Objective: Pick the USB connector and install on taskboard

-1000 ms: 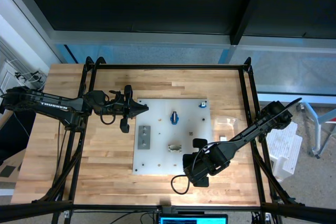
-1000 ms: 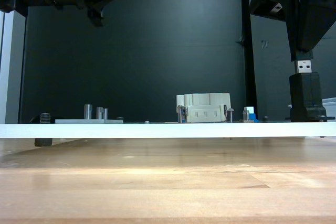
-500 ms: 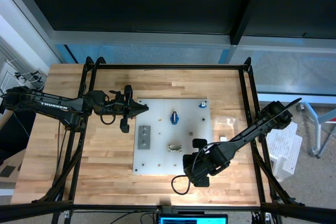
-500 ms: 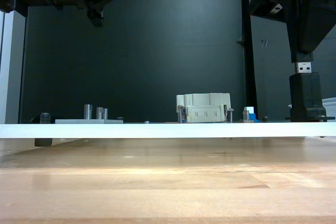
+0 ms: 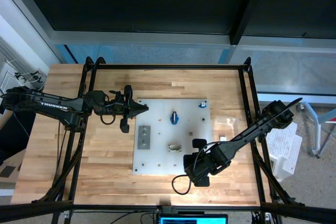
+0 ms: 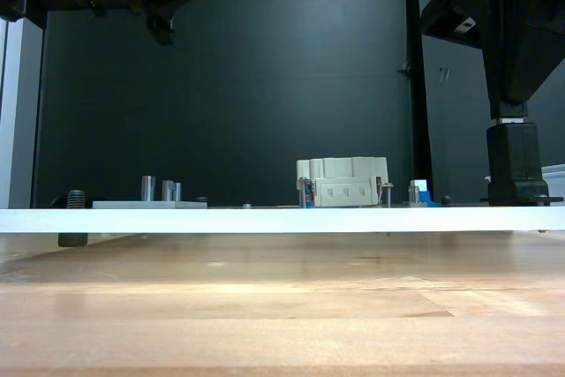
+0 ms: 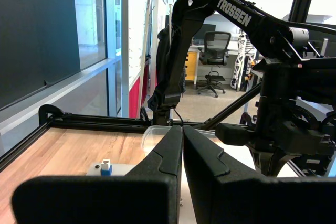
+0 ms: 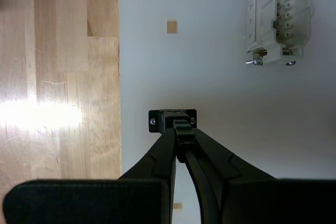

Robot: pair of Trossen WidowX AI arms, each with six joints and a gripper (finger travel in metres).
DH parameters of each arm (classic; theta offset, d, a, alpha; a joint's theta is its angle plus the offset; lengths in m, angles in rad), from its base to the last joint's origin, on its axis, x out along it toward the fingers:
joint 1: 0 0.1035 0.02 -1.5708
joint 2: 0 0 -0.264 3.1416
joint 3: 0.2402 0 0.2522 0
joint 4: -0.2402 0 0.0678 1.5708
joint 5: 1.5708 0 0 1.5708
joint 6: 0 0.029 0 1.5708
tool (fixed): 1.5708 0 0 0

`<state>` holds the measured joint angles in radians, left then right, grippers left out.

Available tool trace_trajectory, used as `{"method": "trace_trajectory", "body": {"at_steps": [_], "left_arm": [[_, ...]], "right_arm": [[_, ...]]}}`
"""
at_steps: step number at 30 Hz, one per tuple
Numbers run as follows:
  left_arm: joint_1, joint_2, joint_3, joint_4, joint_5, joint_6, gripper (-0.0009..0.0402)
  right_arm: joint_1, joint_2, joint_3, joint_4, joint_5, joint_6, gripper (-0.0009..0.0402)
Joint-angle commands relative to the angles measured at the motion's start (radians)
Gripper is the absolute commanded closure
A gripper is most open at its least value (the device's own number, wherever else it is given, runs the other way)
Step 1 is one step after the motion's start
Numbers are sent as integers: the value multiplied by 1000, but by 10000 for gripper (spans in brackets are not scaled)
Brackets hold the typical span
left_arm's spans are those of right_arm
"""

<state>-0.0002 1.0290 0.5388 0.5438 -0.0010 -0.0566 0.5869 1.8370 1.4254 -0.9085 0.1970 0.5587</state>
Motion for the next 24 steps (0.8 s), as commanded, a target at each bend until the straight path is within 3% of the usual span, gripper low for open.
{"method": "trace_trajectory", "body": {"at_steps": [1,12,24], "left_arm": [[0,0,0,0,0,0,393],[0,0,0,0,0,0,393],[0,0,0,0,0,0,393]], "right_arm": [[0,5,-10,2,-7,-8,393],[1,5,-9,5,-8,-9,391],[2,-3,-9,11,-7,5,333]]}}
